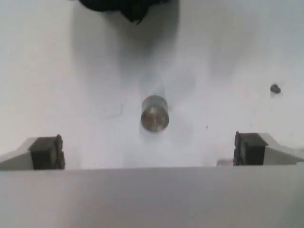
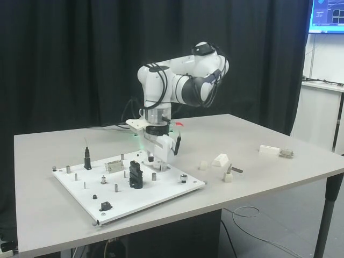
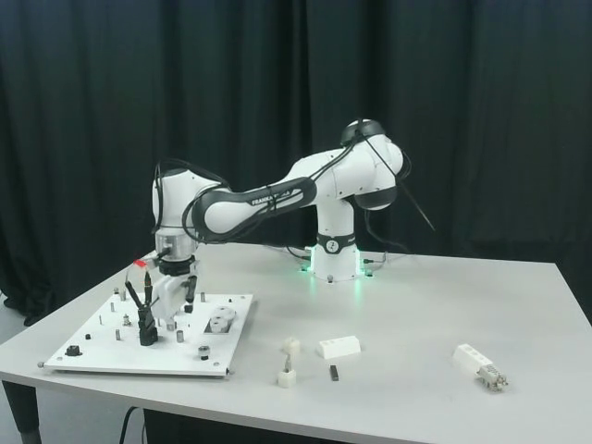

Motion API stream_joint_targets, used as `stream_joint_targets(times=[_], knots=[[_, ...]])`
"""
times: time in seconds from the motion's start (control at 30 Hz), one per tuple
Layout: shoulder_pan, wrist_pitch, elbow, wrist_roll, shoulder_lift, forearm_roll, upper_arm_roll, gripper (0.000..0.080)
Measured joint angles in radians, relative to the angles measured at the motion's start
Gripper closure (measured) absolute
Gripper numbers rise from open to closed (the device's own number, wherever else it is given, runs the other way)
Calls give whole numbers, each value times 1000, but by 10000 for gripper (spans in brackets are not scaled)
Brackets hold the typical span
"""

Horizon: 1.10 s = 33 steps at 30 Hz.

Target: Pick Ethernet.

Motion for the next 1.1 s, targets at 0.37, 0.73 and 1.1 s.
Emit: stream_joint_targets(times=[0.37,0.73,1.1], knots=[[28,-31,0,11,-1,-14,-45,7],[52,-30,0,9,-1,-26,-62,3],[60,-21,0,-62,-5,-26,-78,3]])
